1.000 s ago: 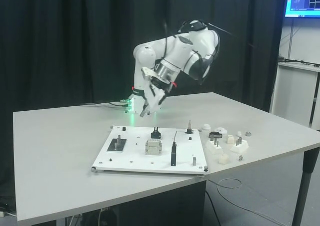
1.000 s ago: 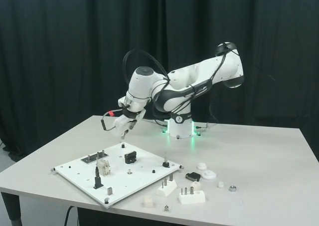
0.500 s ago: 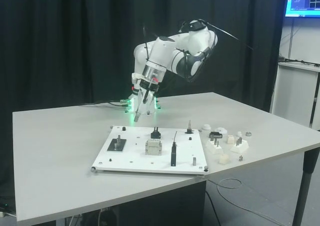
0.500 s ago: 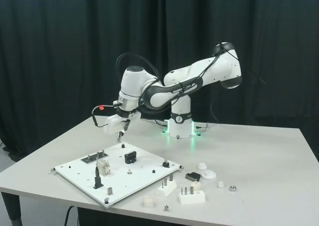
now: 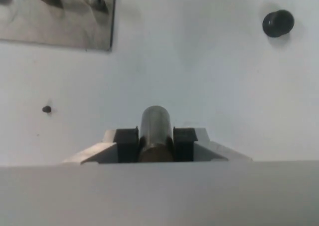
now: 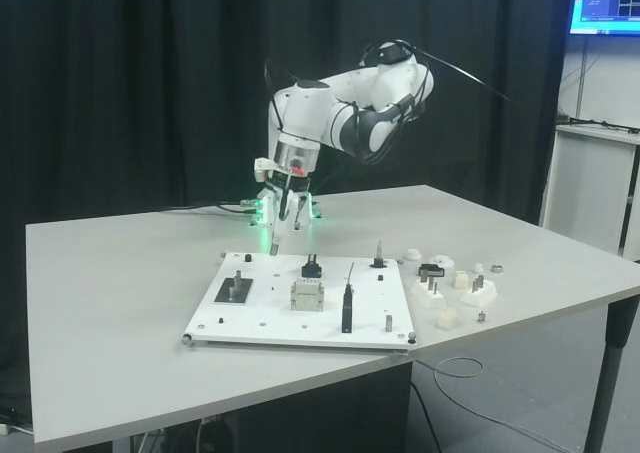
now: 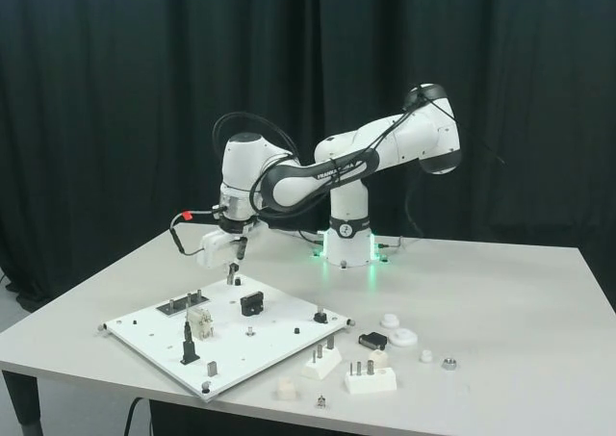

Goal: Insert round peg 4.

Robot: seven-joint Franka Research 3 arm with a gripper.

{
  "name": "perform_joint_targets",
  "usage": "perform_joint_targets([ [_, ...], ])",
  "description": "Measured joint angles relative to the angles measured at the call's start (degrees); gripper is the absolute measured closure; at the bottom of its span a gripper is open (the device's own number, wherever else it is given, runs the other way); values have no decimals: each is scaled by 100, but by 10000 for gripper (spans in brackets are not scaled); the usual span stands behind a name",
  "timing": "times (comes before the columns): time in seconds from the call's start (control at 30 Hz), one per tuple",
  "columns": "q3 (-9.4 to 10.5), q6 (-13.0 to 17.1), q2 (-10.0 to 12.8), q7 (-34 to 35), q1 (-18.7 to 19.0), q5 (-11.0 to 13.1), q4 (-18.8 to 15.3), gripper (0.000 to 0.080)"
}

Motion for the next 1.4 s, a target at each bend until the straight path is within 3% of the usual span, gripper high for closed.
perform_joint_targets([
  [0.93,223,-650,168,-56,-700,282,537,658],
  [1.4,338,-698,208,-91,-789,346,597,658],
])
